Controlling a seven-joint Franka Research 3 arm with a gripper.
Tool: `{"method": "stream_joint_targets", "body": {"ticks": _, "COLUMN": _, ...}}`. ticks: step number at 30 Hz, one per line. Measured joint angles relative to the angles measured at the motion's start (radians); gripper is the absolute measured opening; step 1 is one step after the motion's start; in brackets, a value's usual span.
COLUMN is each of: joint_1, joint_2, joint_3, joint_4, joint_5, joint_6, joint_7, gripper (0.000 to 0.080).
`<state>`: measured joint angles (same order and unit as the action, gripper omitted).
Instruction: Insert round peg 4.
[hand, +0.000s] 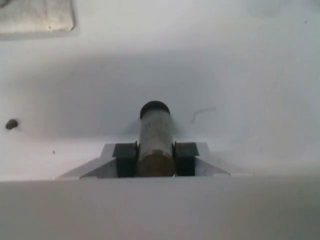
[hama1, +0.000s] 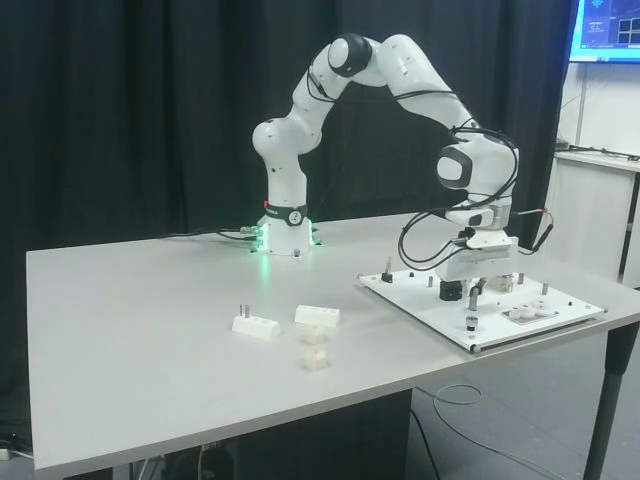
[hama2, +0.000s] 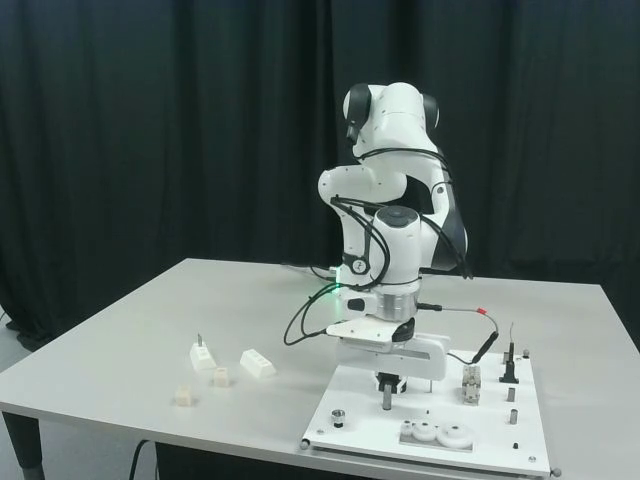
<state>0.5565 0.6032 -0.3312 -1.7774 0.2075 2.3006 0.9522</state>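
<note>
wrist view: i see the gripper (hand: 155, 159) clamped on the round peg (hand: 155, 142), one black pad on each side of the shaft, with no gap showing between pad and peg. the peg points away from the camera toward the white board (hand: 240, 75), and its black tip hangs over bare board surface. i cannot see a hole under the tip from here. a grey plate (hand: 35, 15) sits well off to one side, and a small dark stud (hand: 11, 124) stands apart from the peg.

first room view: the arm reaches out over the white board (hama1: 400, 292) at the table's (hama1: 140, 330) far right end, with the gripper (hama1: 470, 292) low above it. the peg (hama1: 468, 300) is hard to make out between the fingers; it looks upright. several small white blocks (hama1: 256, 326) lie on the table, well apart from the board.

second room view: the gripper (hama2: 385, 385) holds the peg (hama2: 385, 395) upright just above the board (hama2: 350, 400), near the board's middle. two white gears (hama2: 437, 435) lie toward the front edge.

my judgement: the peg looks like a rigid cylinder, light for this arm and not fragile. a smooth shaft could slip or tilt between flat pads, so i want the hold on the upper shaft, square across it, leaving the lower end free to enter a hole. any tilt would likely make it jam at the rim.
</note>
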Motion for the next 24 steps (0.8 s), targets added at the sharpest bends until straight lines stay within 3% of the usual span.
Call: {"method": "stream_joint_targets", "body": {"ticks": 24, "joint_1": 0.000, "joint_2": 0.005, "joint_3": 0.000, "joint_4": 0.008, "joint_5": 0.000, "joint_6": 0.000, "joint_7": 0.008, "gripper": 0.0152}}
